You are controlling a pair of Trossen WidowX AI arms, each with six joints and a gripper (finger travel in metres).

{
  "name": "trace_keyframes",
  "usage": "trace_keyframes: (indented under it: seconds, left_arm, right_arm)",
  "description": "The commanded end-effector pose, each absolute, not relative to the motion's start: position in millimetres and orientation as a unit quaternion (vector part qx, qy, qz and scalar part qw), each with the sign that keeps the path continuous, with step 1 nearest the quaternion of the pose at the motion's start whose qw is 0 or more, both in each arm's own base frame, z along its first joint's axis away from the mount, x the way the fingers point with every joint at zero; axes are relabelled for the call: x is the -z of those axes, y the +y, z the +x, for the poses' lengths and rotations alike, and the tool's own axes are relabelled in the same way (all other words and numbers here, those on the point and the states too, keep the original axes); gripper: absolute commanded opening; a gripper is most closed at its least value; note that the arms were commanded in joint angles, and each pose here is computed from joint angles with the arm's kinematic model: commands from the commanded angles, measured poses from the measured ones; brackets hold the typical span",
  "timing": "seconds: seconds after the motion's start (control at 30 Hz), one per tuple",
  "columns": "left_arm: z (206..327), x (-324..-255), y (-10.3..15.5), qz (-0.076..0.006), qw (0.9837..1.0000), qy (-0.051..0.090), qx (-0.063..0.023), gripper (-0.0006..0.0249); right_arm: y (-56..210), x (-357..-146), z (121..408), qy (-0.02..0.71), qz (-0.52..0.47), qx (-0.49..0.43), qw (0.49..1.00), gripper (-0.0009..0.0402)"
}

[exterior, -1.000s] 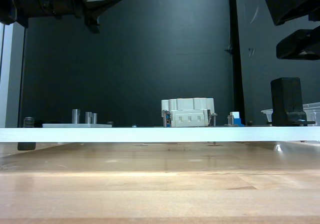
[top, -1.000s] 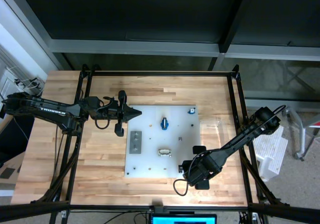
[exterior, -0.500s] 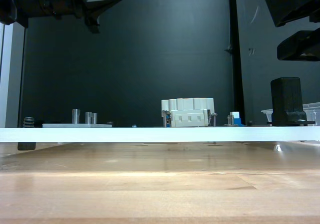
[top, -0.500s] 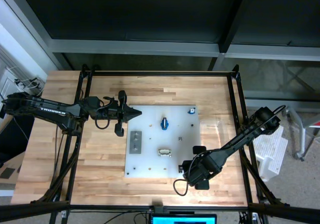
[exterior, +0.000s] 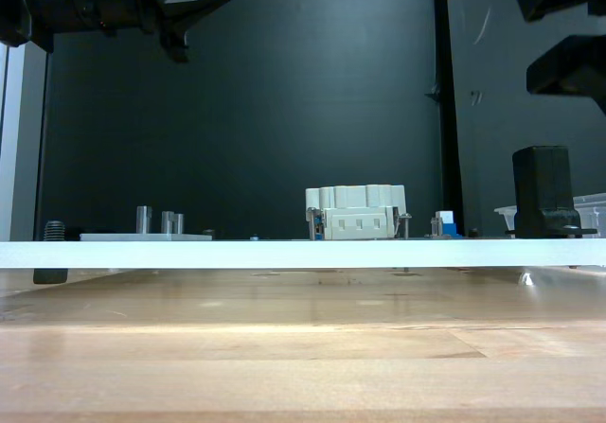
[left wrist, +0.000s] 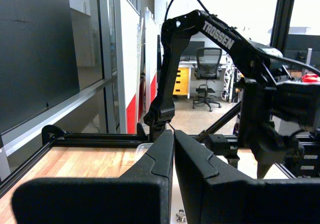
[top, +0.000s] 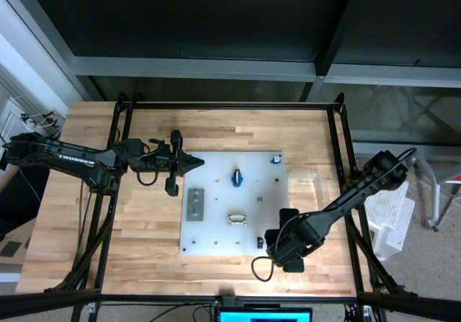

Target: Pick the 16mm bar and install on taskboard

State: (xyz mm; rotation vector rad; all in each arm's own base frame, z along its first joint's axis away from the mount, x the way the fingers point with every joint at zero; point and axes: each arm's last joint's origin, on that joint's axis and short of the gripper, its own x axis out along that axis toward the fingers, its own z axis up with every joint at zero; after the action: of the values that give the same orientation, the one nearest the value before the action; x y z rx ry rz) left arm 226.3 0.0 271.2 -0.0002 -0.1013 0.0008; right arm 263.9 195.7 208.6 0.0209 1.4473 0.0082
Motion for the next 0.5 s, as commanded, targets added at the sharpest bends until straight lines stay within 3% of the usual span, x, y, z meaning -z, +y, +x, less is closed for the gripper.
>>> trace_keyframes:
  seconds: [0.03,0.23,0.5]
  left_arm:
    - [226.3,-271.2,0.0,-0.0001,0.9987,-0.051,-0.0002,0.0000]
    - [226.3,-271.2,0.1,-0.0001,0.9987,-0.051,-0.0004,0.0000]
    - [226.3,-271.2,0.0,-0.0001,0.9987,-0.051,-0.0002,0.0000]
  right_arm:
    - [193.3,-221.3,260.5,0.662,0.007,-0.004,0.749,0.0262]
    - [190.0,-240.4,256.1,0.652,0.014,-0.011,0.758,0.0259]
    - [189.4,-242.6,255.1,0.651,0.015,-0.013,0.759,0.0259]
